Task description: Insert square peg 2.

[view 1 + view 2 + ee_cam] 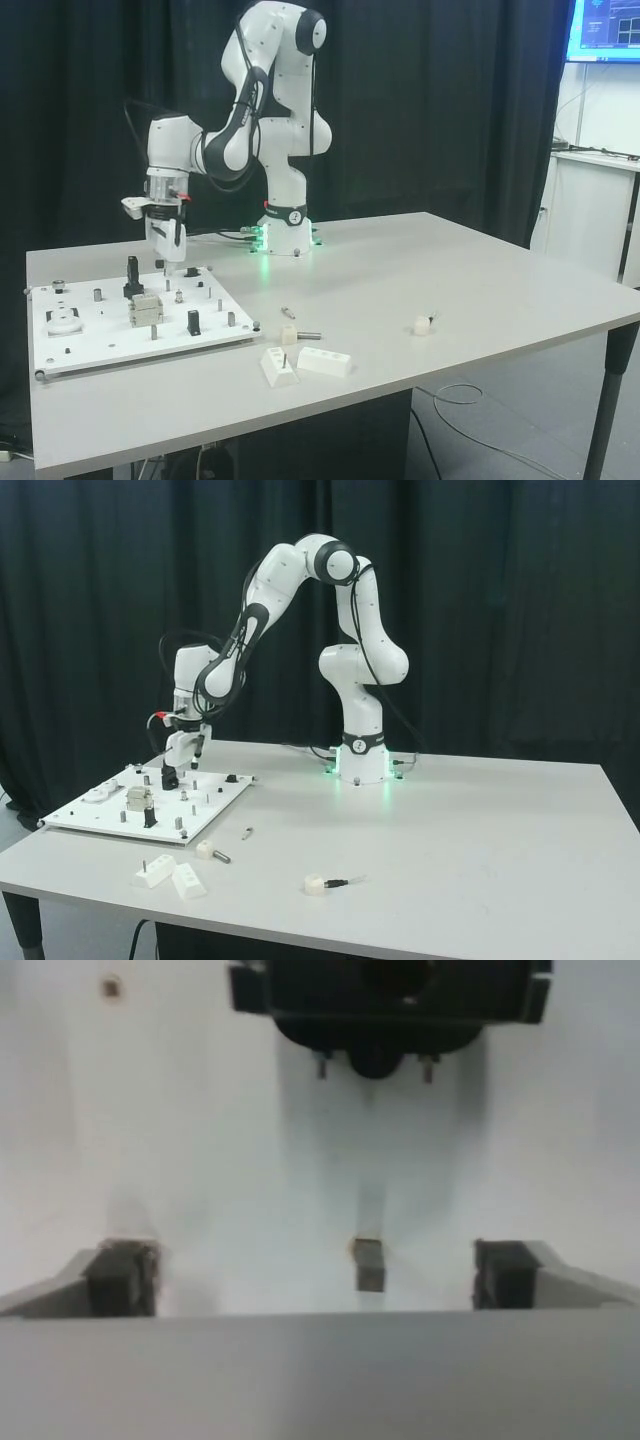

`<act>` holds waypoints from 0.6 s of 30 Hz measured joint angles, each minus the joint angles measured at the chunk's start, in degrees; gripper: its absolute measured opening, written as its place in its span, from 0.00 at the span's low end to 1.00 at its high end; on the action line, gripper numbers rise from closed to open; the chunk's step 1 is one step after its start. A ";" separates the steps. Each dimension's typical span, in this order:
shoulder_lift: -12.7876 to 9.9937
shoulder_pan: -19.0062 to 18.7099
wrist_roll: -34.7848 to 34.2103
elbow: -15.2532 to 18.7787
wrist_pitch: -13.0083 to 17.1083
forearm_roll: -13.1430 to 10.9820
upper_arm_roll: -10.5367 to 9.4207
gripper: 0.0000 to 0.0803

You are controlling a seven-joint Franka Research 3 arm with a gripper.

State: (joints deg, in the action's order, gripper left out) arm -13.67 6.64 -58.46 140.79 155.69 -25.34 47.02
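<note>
In the wrist view a small grey square peg (368, 1265) stands upright on the white board (200, 1140). It sits between my gripper's two black fingertips (120, 1278), touching neither. My gripper (312, 1278) is open wide and holds nothing. A black fixture (390, 1010) lies on the board beyond the peg. In the room views the gripper (167, 243) (182, 752) points down, low over the far part of the white board (100, 345) (90, 820). The peg itself is too small to pick out there.
On the board stand black posts (132, 275) (193, 322), a grey block (146, 310), a white disc (64, 322) and several small pins. On the grey table in front lie white blocks (300, 360) (172, 873), a metal pin (305, 335) and a small white piece (422, 324) (315, 883).
</note>
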 joint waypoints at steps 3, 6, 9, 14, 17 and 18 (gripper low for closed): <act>0.29 -0.25 -0.70 -0.33 0.00 0.00 0.00 0.37; 0.61 -0.53 -1.00 -0.54 0.00 0.00 0.00 0.94; 0.88 -0.77 -1.21 -0.65 0.00 0.00 0.00 0.98; 1.06 -1.18 -1.84 -0.87 0.00 0.00 0.00 0.98; 1.07 -1.40 -1.98 -1.01 0.00 0.00 0.00 0.99; 1.07 -1.45 -2.02 -1.06 0.00 0.00 0.00 0.99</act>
State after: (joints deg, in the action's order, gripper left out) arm -12.60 5.19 -60.47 139.73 155.69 -25.34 47.02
